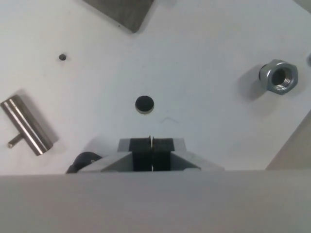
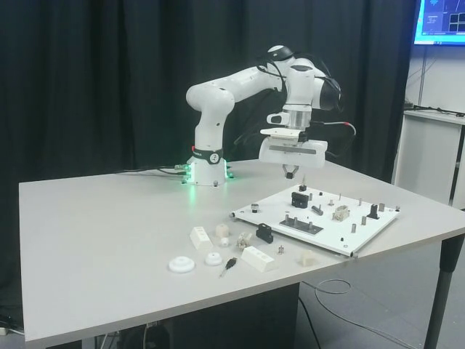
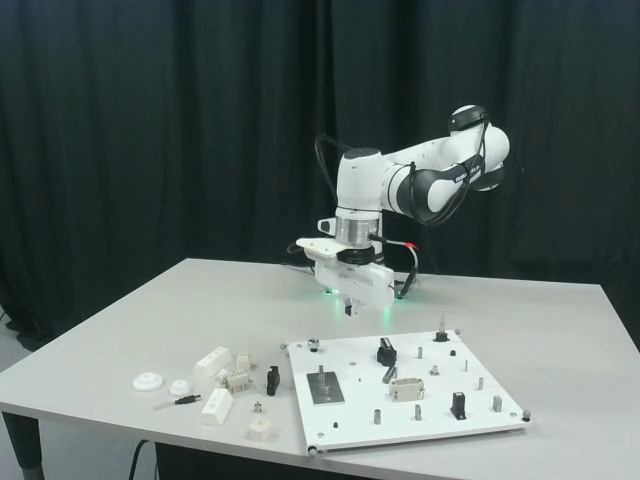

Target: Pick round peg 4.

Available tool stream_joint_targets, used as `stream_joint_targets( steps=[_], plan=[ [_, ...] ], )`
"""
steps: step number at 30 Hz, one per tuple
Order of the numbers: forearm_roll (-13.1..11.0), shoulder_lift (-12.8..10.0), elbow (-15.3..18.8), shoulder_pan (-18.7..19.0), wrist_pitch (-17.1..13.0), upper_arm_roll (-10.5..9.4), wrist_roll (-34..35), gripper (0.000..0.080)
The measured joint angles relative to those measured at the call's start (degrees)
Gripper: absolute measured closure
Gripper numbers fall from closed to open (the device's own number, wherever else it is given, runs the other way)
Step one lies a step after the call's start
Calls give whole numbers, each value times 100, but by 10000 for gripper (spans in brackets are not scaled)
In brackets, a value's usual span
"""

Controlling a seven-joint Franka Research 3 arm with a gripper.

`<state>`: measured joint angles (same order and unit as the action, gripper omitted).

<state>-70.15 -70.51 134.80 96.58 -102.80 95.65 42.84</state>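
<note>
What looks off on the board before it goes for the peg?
Nothing looks damaged or spilled. The gripper hangs above the white board. In the wrist view a metal cylinder lies on its side beside a hex nut; loose parts sit on the table.

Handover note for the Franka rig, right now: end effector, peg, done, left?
End effector: shut, holding nothing, hanging above the white board, not touching it.
Pegs: several stand upright on the board; which one is round peg 4 I cannot tell. In the wrist view a small black round part lies just ahead of the fingertips, with a metal nut off to one side.
Done: nothing picked.
Left: open, descend, grasp, lift.
</note>
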Motion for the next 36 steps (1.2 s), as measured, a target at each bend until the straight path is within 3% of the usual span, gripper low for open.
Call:
stream_joint_targets(
  steps=[36],
  plan=[
    [0, 0, -10, -10, -35, 3, -288, 803]
  ],
)
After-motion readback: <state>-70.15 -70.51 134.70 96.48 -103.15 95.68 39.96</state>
